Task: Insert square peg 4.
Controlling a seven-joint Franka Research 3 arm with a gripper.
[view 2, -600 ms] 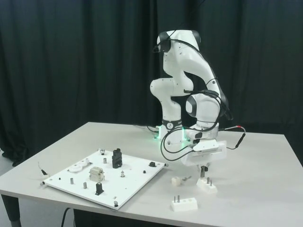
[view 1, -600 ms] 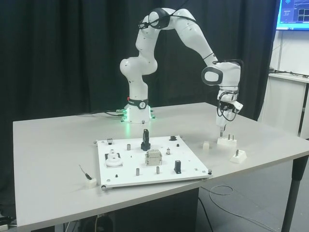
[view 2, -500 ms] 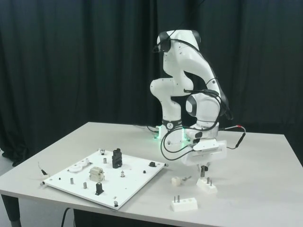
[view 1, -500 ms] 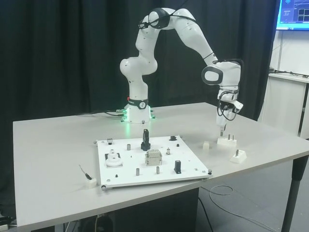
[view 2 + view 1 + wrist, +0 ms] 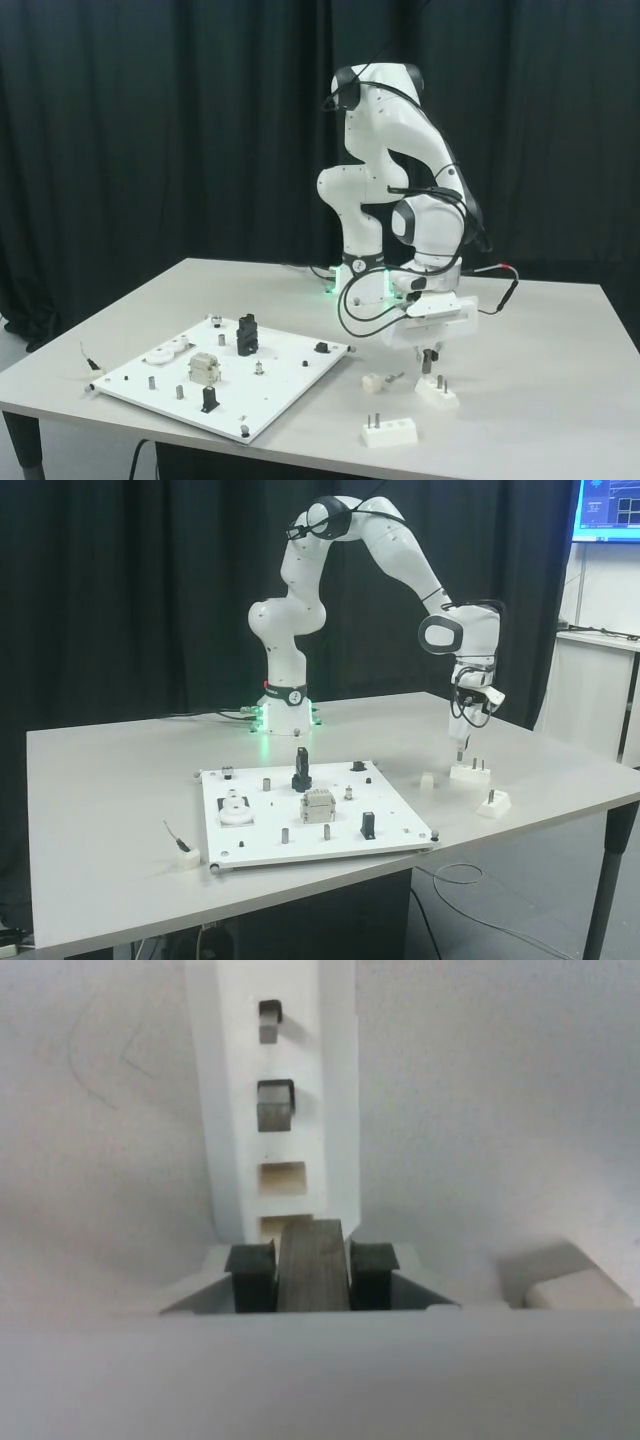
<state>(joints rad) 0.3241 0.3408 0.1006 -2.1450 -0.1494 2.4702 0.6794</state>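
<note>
Wrist view: the gripper (image 5: 313, 1272) is clenched on the square peg (image 5: 313, 1278), the grey bar lying between the two black fingers (image 5: 251, 1275). Directly beneath the peg's end is the white holder block (image 5: 232, 1110), a long strip with four square pockets in a row. The two pockets farthest from the gripper each hold a grey square peg (image 5: 273, 1115); the third pocket (image 5: 283, 1178) is open, and the fourth, nearest one is partly hidden behind the held peg. Whether the peg's tip touches that pocket cannot be told. A second white block (image 5: 578, 1290) shows at the picture's edge, apart from the holder.

First room view: the gripper (image 5: 459, 750) hangs just above the holder block (image 5: 469, 772), which stands at about 3 o'clock from the white assembly board (image 5: 255, 840), near the table's (image 5: 120, 780) side edge. A small white cube (image 5: 427, 779) lies between board and holder; another white block with one pin (image 5: 493, 804) stands near the table's front corner.

Second room view: bare grey tabletop extends beyond the holder (image 5: 436, 392) toward the far edge; a white block with two pins (image 5: 389, 432) stands close to the front edge. The board (image 5: 290, 385) carries several small black and grey fixtures, well apart from the gripper (image 5: 427, 362).
</note>
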